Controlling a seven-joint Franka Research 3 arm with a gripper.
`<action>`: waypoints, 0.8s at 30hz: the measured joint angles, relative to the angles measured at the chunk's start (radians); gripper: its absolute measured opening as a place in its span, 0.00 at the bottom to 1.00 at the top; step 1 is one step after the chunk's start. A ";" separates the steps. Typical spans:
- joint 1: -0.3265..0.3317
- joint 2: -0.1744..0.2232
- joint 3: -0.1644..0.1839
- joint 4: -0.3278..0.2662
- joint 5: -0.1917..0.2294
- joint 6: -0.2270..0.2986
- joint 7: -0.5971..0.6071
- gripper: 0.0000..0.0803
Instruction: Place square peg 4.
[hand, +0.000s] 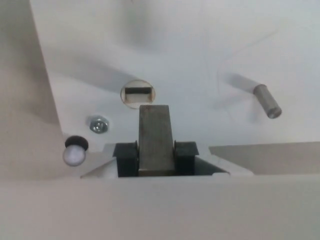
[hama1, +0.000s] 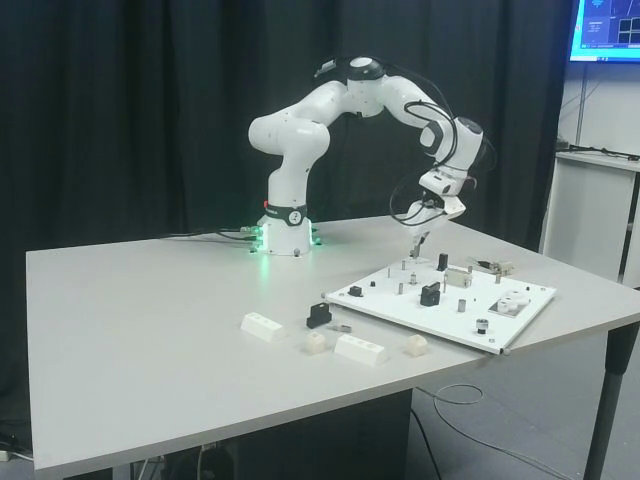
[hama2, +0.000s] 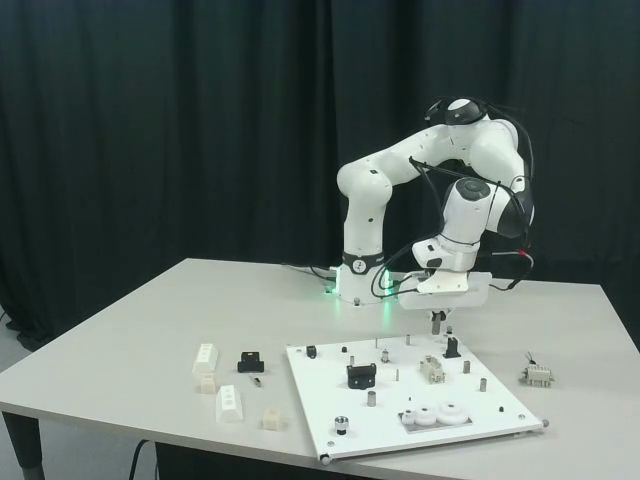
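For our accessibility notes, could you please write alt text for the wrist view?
The gripper holds a grey square peg in its black jaws above the white board, just short of a round opening with a rectangular slot. A grey cylindrical pin stands nearby.

You are in a robotics lab, set up as a test cell. A white arm (hama1: 340, 110) is bolted to a grey table (hama1: 150, 310), with green lights at its base (hama1: 285, 240). Black curtains (hama2: 150, 120) close off the back on both room views. A white board (hama2: 400, 400) carries pegs and fixtures for assembly trials. A monitor (hama1: 607, 30) hangs at the upper corner, above a white cabinet (hama1: 590, 210). Cables (hama1: 470, 395) trail under the table.
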 joint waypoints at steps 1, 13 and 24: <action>0.000 0.000 -0.002 0.001 -0.002 -0.001 0.000 0.19; 0.003 0.000 -0.009 0.008 -0.004 -0.002 0.000 0.19; 0.003 0.000 -0.009 0.008 -0.004 -0.002 0.000 0.19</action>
